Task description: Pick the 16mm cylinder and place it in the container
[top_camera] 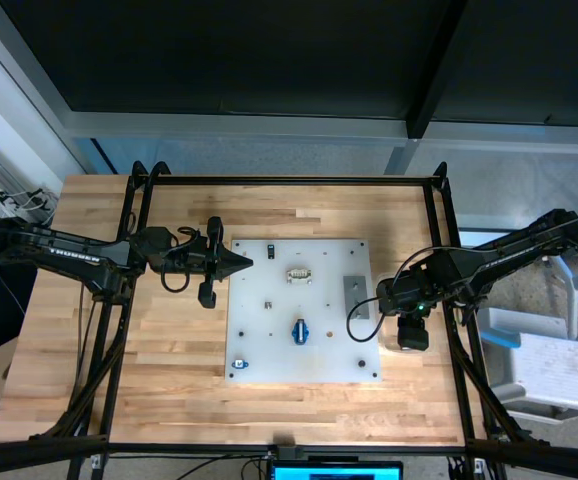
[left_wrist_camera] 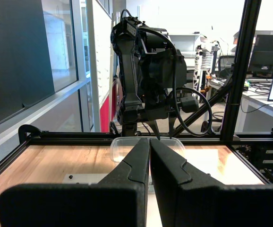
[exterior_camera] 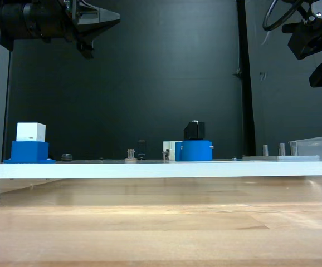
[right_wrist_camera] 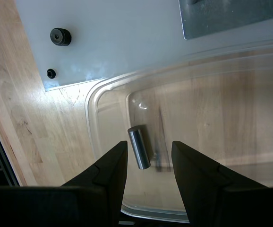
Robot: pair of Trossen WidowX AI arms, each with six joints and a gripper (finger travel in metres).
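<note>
The 16mm cylinder (right_wrist_camera: 139,147), a short dark metal rod, shows within the container (right_wrist_camera: 96,104), a clear tub with rounded corners on the wood just off the board's right edge. My right gripper (right_wrist_camera: 149,149) hangs above the tub and is open, with the cylinder seen between its fingers and touching neither. In the high view the right gripper (top_camera: 412,328) sits right of the white board (top_camera: 269,350). My left gripper (top_camera: 244,263) is shut on nothing, held high over the board's left edge and pointing across it at the tub (left_wrist_camera: 122,141).
A grey rectangular block (top_camera: 356,297) lies on the board beside the tub. A blue round fixture (top_camera: 300,331) stands mid-board and a blue-and-white block (top_camera: 238,364) at the near left corner. A black knob (right_wrist_camera: 60,36) sits near the board's corner. A black frame surrounds the table.
</note>
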